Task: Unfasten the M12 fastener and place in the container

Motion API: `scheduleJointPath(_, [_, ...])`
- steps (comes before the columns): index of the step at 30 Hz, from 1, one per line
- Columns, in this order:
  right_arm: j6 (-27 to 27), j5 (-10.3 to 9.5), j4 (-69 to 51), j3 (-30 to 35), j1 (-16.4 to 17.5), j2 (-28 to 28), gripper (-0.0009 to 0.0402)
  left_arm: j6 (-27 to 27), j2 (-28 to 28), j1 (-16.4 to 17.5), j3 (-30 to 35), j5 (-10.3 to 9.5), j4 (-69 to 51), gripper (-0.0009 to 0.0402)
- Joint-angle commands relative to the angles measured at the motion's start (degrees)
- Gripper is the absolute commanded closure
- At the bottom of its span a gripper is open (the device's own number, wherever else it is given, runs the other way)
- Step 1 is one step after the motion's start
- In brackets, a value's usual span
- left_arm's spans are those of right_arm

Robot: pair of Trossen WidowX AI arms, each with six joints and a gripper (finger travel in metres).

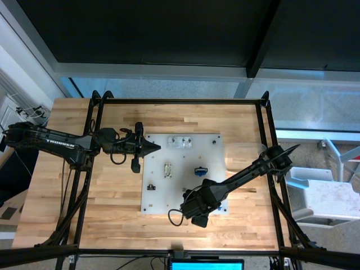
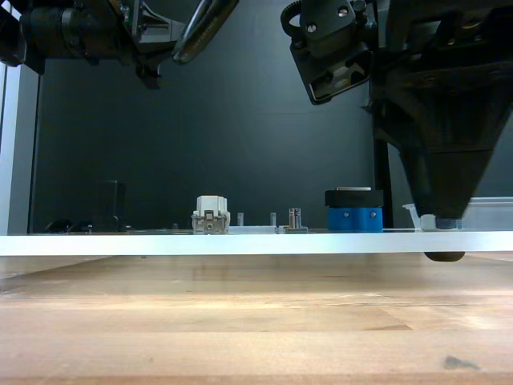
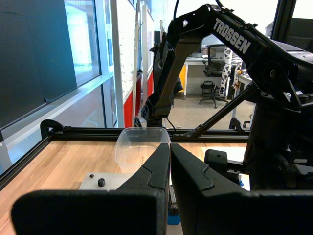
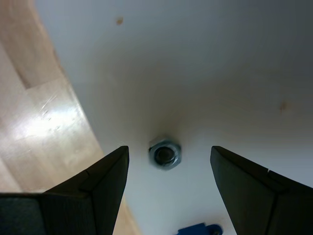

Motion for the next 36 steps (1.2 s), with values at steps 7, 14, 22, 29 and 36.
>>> scheduleJointPath(7, [-2.54,0.28,0.0,-0.02,-0.17,0.04,0.016,0.02,0.0,0.0,0.0,0.02,0.02,0.0393])
scheduleJointPath(14, [-2.82,0.24,0.22,-0.39,-0.2,0.04,0.016,0.02,0.0,0.02,0.0,0.02,0.02,0.0393])
scheduleJointPath(22, [-2.71,0.04,1.42,-1.33,-0.24,0.04,0.0164,0.02,0.0,0.0,0.0,0.02,0.02,0.0393])
scheduleJointPath(29, [-2.51,0.04,1.38,-1.33,-0.26,0.04,0.0206,0.02,0.0,0.0,0.0,0.02,0.02,0.0393])
scheduleJointPath(36, [-2.51,0.02,1.46,-1.33,-0.31,0.04,0.027,0.02,0.0,0.0,0.0,0.02,0.02,0.0393])
